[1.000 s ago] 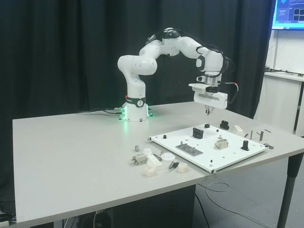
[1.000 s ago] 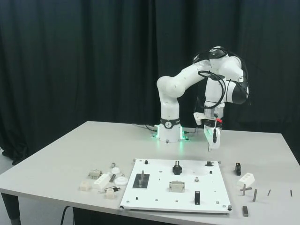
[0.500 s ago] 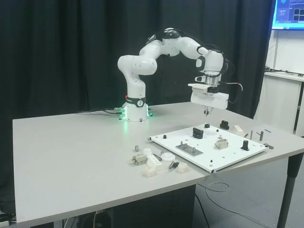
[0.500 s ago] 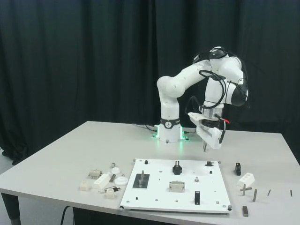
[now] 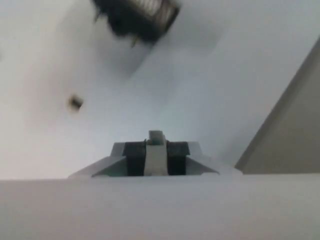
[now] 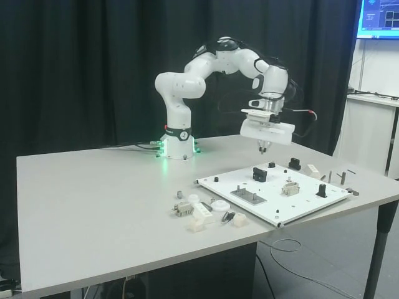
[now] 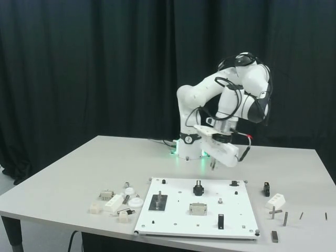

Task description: Place Ethernet.

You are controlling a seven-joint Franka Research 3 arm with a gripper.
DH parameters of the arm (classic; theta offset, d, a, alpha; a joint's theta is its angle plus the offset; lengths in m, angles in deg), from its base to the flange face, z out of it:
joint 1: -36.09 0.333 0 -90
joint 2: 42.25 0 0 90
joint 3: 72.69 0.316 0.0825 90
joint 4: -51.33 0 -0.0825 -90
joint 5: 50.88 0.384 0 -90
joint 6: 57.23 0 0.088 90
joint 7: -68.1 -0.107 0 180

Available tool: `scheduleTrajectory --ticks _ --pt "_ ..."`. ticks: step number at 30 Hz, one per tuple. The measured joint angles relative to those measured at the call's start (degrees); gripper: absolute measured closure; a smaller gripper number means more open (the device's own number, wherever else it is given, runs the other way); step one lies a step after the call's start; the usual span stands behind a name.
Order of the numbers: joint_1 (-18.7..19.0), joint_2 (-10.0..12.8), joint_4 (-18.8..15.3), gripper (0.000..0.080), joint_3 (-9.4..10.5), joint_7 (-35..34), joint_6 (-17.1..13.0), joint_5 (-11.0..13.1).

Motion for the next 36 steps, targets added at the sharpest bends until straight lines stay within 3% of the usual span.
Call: scheduleTrajectory --ticks 10,23,29,36 --pt "-6.06 -0.13 -1.94 0.0724 0.01 12.8 -2.38 -0.45" --pt "-16.99 -0.15 -2.55 0.0724 0.07 32.56 -3.6 0.39" --pt "-22.36 -0.15 -2.62 0.0724 0.22 43.5 -4.7 2.78" --pt "-29.02 -0.17 -2.51 0.0724 0.82 57.3 -6.52 7.66"
